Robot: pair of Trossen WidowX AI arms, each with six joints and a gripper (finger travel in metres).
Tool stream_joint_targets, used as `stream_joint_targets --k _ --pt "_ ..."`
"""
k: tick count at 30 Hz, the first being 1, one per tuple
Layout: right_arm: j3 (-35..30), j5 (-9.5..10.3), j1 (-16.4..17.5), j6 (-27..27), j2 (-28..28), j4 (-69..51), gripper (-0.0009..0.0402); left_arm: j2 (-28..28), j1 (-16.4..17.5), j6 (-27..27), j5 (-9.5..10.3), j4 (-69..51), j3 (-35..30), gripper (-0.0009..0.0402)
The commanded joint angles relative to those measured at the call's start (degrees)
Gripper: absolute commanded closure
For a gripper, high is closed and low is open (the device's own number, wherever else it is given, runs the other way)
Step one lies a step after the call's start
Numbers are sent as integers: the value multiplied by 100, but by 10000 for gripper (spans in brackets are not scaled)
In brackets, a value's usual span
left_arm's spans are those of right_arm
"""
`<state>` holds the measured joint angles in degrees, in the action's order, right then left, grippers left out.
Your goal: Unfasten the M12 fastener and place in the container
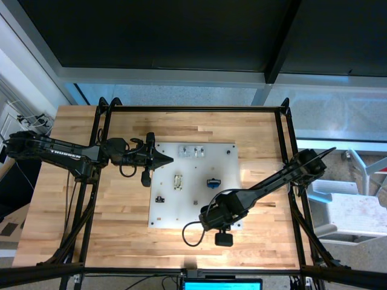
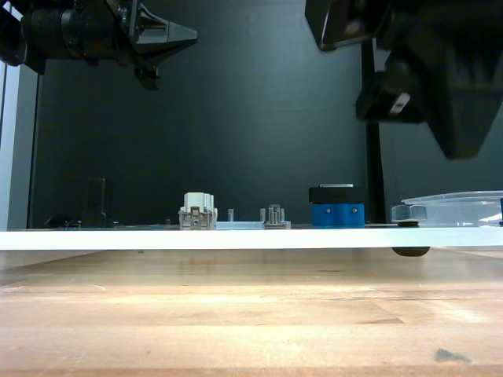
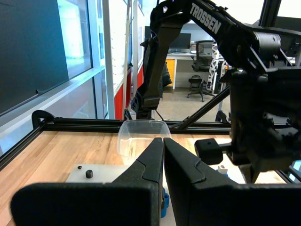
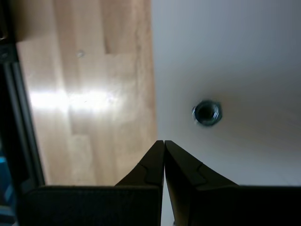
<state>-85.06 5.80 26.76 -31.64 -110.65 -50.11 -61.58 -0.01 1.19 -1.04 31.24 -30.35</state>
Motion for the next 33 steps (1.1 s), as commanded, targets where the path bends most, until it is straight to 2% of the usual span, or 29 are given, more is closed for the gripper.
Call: stream_joint_targets --k 1,8,11,14,17,22,26,33 --pt "22 -13 17 7 -142 142 393 -2 0 -2 0 0 -2 393" --pt "111 -50 22 55 -240 232 393 -2 0 -2 0 0 -2 393" --pt "133 -216 24 55 -240 245 393 -2 0 -2 0 0 -2 393" --pt "166 -236 20 57 -240 249 393 -2 0 -2 0 -2 -2 393" --pt "188 -343 17 52 -240 249 393 -2 0 -2 0 9 -2 393" --pt "201 -345 13 35 -240 247 393 -2 0 -2 0 7 -2 393" --pt "203 -476 13 33 -240 243 393 -2 2 -2 0 7 -2 393" --pt "203 -474 11 33 -238 240 393 -2 0 -2 0 7 -2 393"
